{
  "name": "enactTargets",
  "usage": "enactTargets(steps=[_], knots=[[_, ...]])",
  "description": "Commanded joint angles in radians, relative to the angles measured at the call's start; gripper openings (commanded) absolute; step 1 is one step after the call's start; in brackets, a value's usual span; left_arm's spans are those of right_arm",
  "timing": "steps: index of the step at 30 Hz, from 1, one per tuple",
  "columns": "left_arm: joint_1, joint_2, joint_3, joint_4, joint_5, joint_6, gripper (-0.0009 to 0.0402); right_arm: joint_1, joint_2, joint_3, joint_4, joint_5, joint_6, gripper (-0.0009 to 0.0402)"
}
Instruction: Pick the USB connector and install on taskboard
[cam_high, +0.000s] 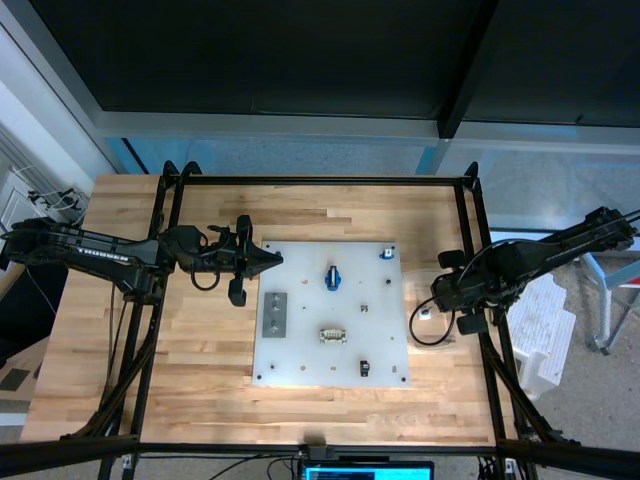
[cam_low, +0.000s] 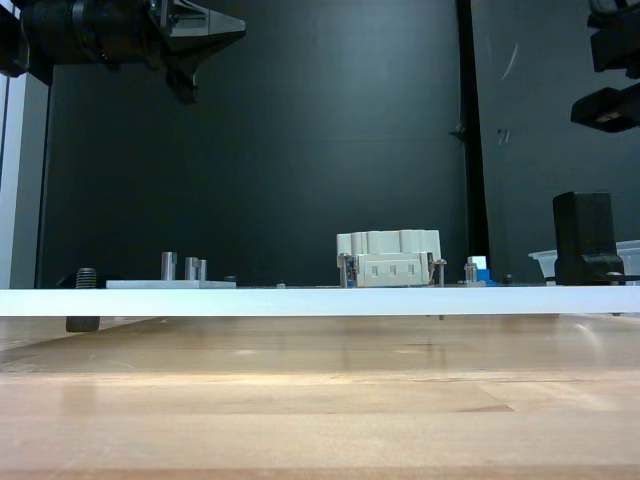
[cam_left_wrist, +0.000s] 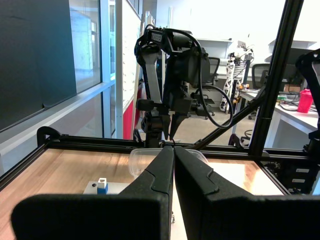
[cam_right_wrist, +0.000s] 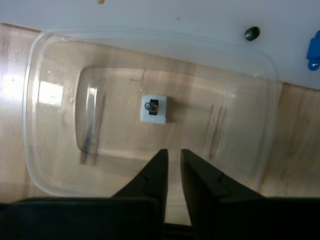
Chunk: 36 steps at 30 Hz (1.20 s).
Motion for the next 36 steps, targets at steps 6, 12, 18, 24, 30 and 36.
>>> enactTargets(steps=[6,12,18,24,30,36], knots=[[0.000,0.000,0.000,0.000,0.000,0.000,0.0000,0.005,0.042,-0.053,0.090,0.000,0.034,0.0116],[0.000,0.000,0.000,0.000,0.000,0.000,0.0000,0.008,0.079,-0.090,0.154,0.000,0.073,0.0138],[0.000,0.000,0.000,0.000,0.000,0.000,0.0000,0.011,0.118,-0.118,0.210,0.000,0.092,0.0139],[0.000,0.000,0.000,0.000,0.000,0.000,0.0000,0.014,0.151,-0.125,0.222,-0.001,0.095,0.0139],[0.000,0.000,0.000,0.000,0.000,0.000,0.0000,0.016,0.183,-0.127,0.251,-0.001,0.102,0.0139],[0.000,0.000,0.000,0.000,0.000,0.000,0.0000,0.016,0.222,-0.142,0.298,-0.011,0.106,0.0139]])
